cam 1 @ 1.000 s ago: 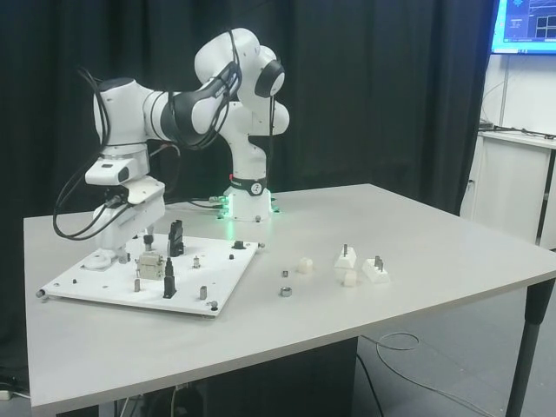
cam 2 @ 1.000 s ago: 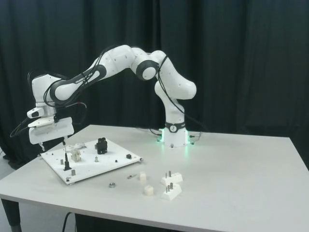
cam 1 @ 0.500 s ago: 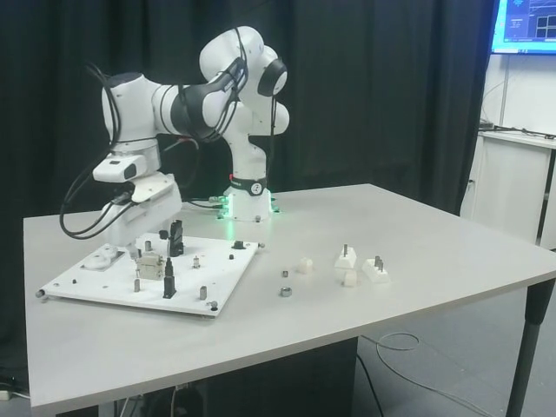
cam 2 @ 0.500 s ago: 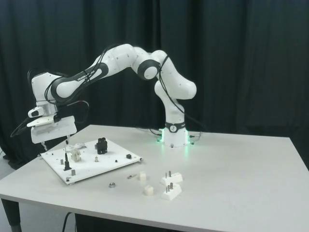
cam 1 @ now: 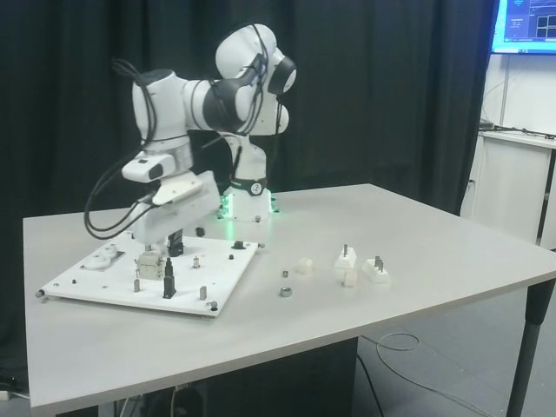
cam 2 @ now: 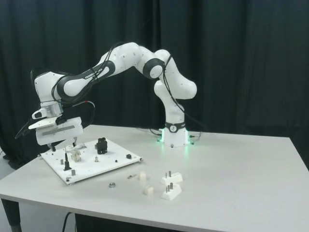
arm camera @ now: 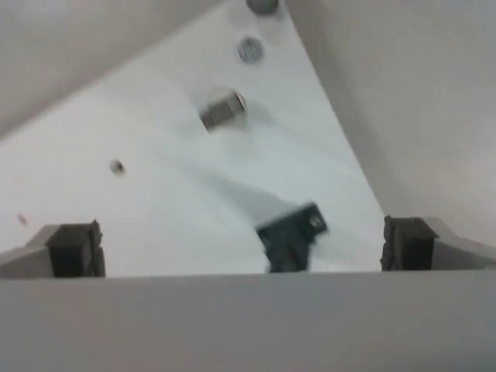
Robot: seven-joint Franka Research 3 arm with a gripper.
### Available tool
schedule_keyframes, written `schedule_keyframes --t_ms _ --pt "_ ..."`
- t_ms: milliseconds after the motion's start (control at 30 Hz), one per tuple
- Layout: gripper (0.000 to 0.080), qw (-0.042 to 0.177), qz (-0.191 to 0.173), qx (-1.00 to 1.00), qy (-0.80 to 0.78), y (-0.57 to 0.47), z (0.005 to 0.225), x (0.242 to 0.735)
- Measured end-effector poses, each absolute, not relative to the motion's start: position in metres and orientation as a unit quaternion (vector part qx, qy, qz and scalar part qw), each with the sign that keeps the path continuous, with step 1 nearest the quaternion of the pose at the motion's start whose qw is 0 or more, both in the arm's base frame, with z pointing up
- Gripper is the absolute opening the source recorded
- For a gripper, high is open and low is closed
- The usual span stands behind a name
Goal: Pick round peg 2.
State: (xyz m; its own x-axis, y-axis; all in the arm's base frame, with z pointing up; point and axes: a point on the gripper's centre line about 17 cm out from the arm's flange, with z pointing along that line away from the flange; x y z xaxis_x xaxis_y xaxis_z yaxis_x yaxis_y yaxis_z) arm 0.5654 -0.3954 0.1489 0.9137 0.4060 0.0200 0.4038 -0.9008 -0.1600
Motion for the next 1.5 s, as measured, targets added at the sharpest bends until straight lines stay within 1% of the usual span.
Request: schedule_keyframes --t_ms 600,900,1067,1233,1367,1500 --pt "0.08 0.087 0.037 -0.991 -0.09 -0.317 0.149 0.602" --pt "0.08 0.097 0.065 -0.993 -0.034 -0.266 0.143 0.611" --pt "0.08 0.107 0.085 -0.991 -0.008 -0.225 0.136 0.616" --pt "0.08 0.11 0.104 -0.988 0.022 -0.178 0.126 0.622" --pt "0.08 0.107 0.12 -0.986 0.035 -0.141 0.118 0.624" --pt "0.08 0.098 0.135 -0.985 0.047 -0.109 0.112 0.623"
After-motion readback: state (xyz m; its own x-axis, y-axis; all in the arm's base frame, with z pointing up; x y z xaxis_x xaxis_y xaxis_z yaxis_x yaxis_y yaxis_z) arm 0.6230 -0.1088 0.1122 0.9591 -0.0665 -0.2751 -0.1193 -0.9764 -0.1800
